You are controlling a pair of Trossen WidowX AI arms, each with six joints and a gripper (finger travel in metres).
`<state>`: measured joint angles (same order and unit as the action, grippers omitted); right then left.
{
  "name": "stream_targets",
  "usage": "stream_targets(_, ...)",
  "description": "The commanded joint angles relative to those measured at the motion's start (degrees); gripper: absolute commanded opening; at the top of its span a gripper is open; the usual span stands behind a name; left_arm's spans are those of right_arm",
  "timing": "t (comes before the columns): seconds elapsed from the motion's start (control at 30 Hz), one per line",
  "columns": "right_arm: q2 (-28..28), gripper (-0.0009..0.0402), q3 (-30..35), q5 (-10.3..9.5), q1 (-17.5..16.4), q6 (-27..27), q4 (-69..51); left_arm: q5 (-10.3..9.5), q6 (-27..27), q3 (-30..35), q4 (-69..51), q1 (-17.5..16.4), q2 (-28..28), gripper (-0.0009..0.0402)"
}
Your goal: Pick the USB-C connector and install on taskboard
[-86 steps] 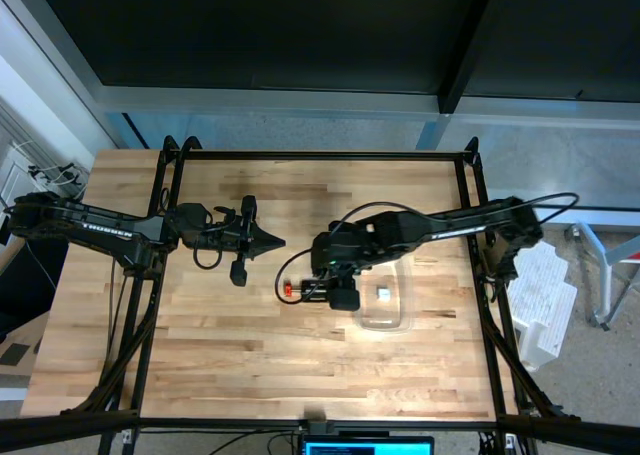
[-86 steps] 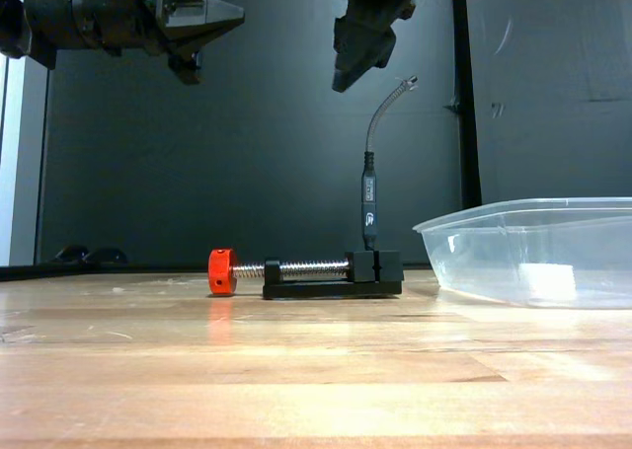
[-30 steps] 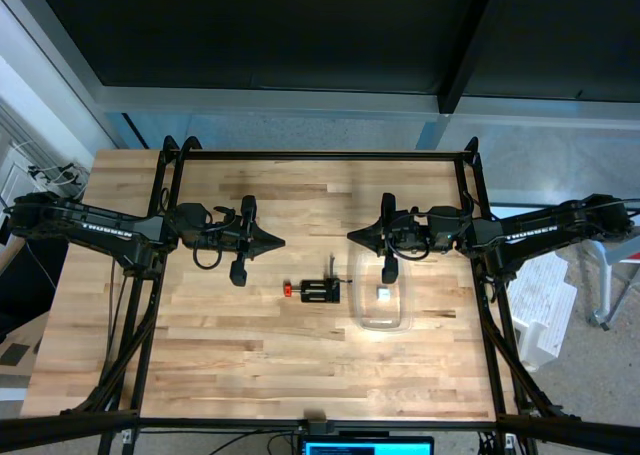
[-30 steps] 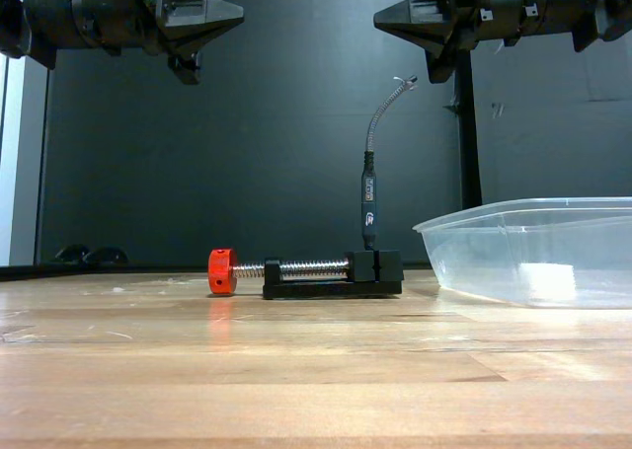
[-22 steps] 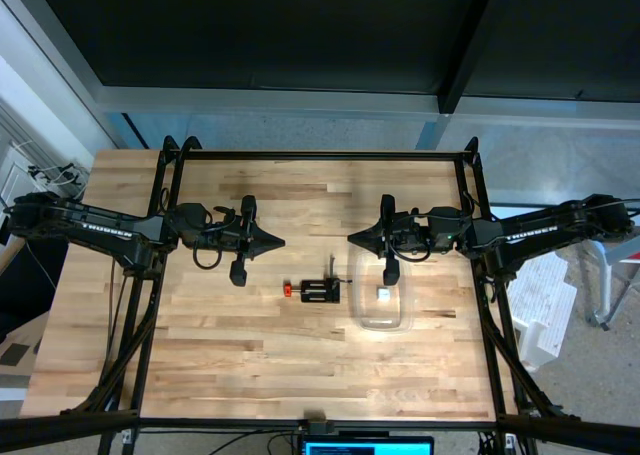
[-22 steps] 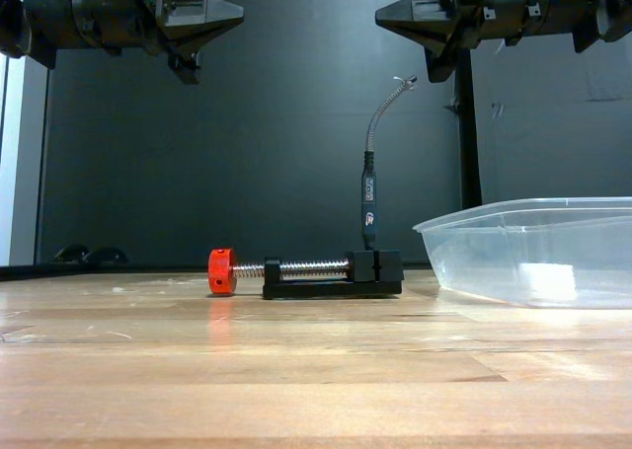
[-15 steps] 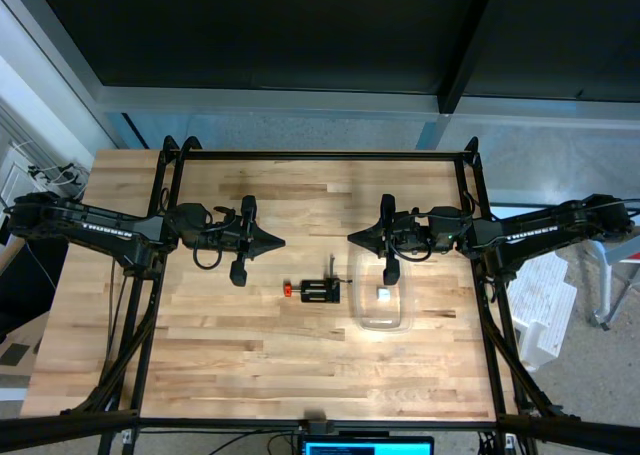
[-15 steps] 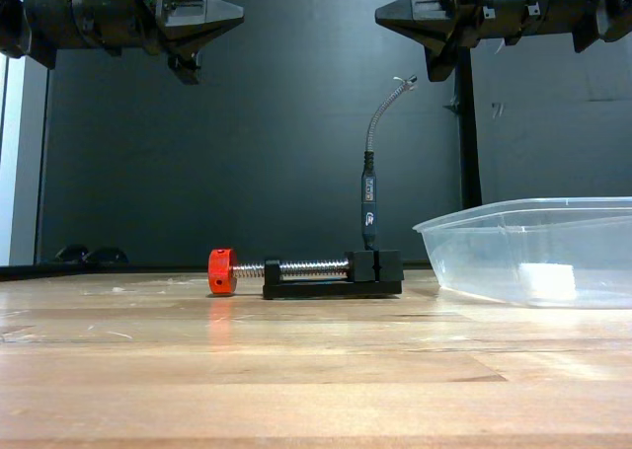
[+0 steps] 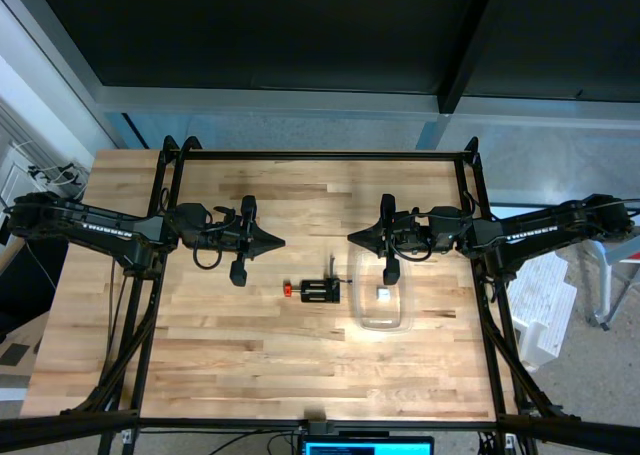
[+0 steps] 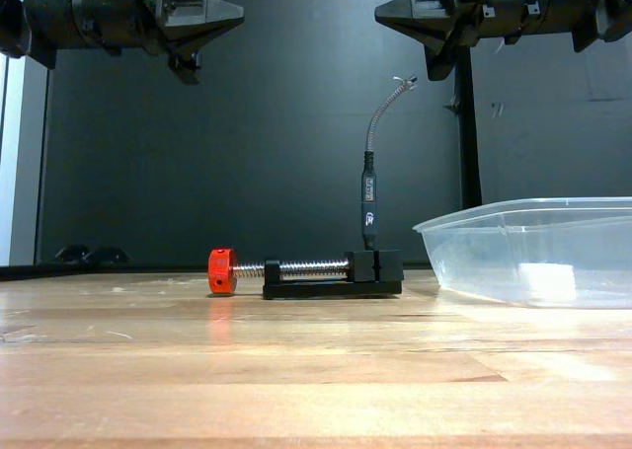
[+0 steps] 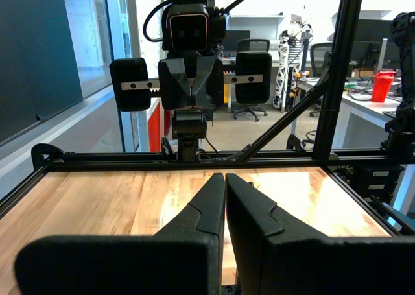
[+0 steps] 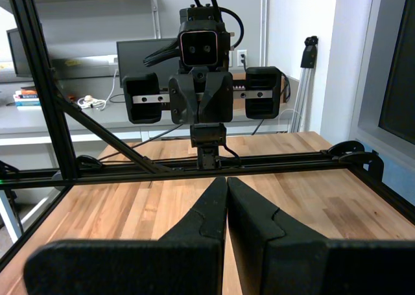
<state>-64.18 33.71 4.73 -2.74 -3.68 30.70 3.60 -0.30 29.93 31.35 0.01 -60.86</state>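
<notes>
USB-C connector (image 10: pixel 367 200) upright on the taskboard (image 10: pixel 332 275), long axis vertical, plug end down and meeting the top of the black block at the end away from the knob. Above its dark grip, a braided silver cable curving up and bending toward the right at its tip. Taskboard flat on the wooden tabletop (image 9: pixel 250 355), long axis left to right in the low view, orange-red knob (image 10: pixel 222 270) at the left end, a silver threaded screw between knob and block. Just to the right, apart from it, a clear plastic tray (image 10: pixel 464 247) with a small white square piece (image 10: pixel 548 281) inside.

Left pincer (image 9: pixel 280 242) held high over the tabletop, left of and beyond the taskboard, pointing inward, pressed shut with nothing between the tips. Right pincer (image 9: pixel 352 238) at the same height, facing it across a gap, likewise closed tip to tip and empty, well above connector and tray.
</notes>
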Motion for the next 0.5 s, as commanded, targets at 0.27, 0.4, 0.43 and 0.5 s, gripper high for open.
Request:
stream_targets(0.27, -0.04, 0.0000, 0.09, 0.04, 0.00, -0.04, -0.55, 0.00, -0.02, 0.02, 0.02, 0.00, 0.00, 0.0000)
stream_targets(0.4, -0.04, 0.0000, 0.09, 0.04, 0.00, -0.04, -0.85, 0.00, -0.02, 0.02, 0.00, 0.00, 0.00, 0.0000)
stream_targets(0.43, -0.04, 0.0000, 0.09, 0.04, -0.02, -0.04, -0.85, 0.00, -0.02, 0.02, 0.02, 0.00, 0.00, 0.0000)
stream_targets(0.5, -0.04, 0.0000, 0.09, 0.04, -0.02, -0.04, -0.87, 0.00, -0.02, 0.02, 0.02, 0.00, 0.00, 0.0000)
